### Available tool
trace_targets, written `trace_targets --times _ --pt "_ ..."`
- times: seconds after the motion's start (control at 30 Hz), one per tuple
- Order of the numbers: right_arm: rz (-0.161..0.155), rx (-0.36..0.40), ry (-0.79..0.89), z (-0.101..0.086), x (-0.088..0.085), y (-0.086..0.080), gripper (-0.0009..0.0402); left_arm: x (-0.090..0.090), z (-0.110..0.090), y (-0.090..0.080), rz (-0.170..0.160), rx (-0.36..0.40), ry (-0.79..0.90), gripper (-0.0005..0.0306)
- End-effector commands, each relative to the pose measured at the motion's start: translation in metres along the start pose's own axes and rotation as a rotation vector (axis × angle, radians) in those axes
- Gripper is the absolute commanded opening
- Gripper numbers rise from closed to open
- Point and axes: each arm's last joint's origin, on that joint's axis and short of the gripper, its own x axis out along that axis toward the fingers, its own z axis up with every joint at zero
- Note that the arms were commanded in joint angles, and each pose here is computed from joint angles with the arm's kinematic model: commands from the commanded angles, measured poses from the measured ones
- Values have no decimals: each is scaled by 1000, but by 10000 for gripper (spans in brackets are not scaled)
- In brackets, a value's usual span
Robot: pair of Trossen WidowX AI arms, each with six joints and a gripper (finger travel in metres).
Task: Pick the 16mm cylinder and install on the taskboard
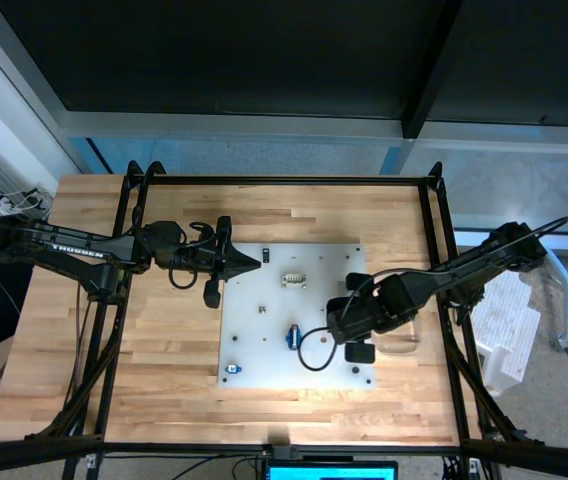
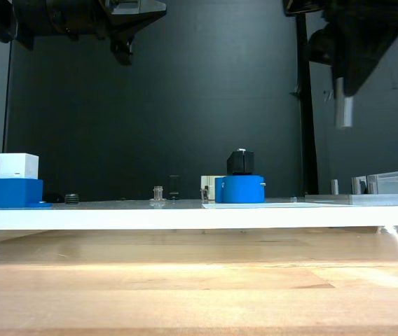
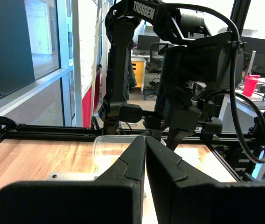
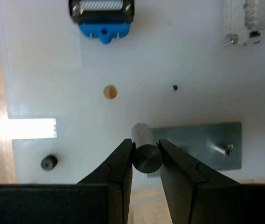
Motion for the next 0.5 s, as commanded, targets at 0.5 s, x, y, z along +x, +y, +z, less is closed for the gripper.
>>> trace_targets --times 0.5 --pt "0 26 13 21 16 8 0 0 0 0 0 0 0 0"
